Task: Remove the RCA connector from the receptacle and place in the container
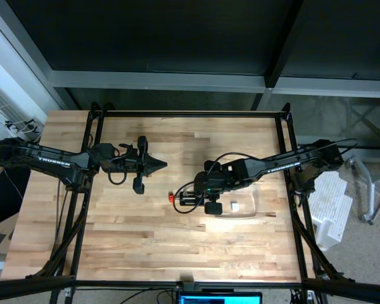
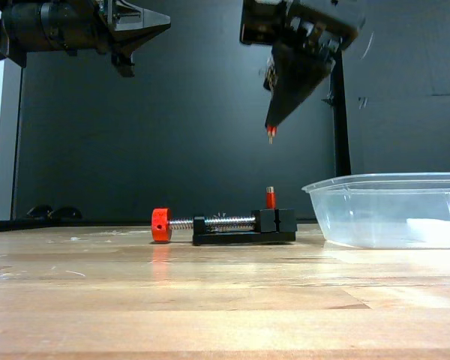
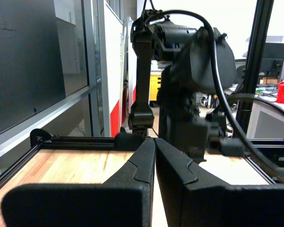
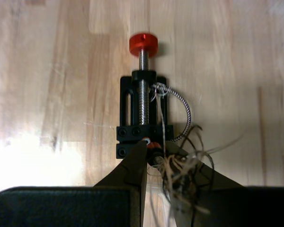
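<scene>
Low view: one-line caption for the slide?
Right gripper holds the RCA connector above the receptacle, container to its right; left gripper hangs shut, high at left.

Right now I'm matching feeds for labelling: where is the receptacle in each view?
High: receptacle mid-table, left of the tray.
Low: receptacle at centre, below the right end effector; left end effector high at far left.
Left wrist: not in it.
Right wrist: receptacle ahead of the end effector.
Shared landmark: its red knob.
</scene>
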Action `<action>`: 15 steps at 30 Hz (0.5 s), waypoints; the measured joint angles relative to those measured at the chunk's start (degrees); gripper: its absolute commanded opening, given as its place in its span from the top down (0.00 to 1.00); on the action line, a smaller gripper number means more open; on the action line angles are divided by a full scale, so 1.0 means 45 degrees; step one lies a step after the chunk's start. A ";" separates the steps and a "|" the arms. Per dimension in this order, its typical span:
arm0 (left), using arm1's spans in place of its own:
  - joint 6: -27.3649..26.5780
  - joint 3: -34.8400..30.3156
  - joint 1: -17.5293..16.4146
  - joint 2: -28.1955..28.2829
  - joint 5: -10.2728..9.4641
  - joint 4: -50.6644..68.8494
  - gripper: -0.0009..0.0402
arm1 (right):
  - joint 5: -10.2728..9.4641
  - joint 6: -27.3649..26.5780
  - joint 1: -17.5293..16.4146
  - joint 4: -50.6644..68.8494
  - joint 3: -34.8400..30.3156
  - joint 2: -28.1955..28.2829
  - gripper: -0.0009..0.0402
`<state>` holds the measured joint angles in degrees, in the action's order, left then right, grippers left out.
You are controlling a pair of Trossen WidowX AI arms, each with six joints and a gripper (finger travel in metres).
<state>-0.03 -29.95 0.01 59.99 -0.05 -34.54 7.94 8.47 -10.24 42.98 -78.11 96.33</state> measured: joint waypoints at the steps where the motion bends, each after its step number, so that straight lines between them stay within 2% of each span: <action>1: 0.0000 0.0005 0.0000 0.0000 0.0000 0.0000 0.98 | 0.0000 0.0000 0.0000 0.0019 0.0000 -0.0141 0.97; 7: 0.0000 0.0000 0.0000 0.0000 0.0000 0.0000 0.98 | 0.0000 0.0000 0.0000 0.0019 0.0000 -0.0709 0.97; 15: 0.0000 0.0000 0.0000 0.0000 -0.0005 0.0000 0.98 | -0.0015 0.0044 -0.0092 0.0058 0.0000 -0.0753 0.97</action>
<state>-0.03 -29.95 0.01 59.99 -0.08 -34.54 7.88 8.67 -10.66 43.24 -78.11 92.95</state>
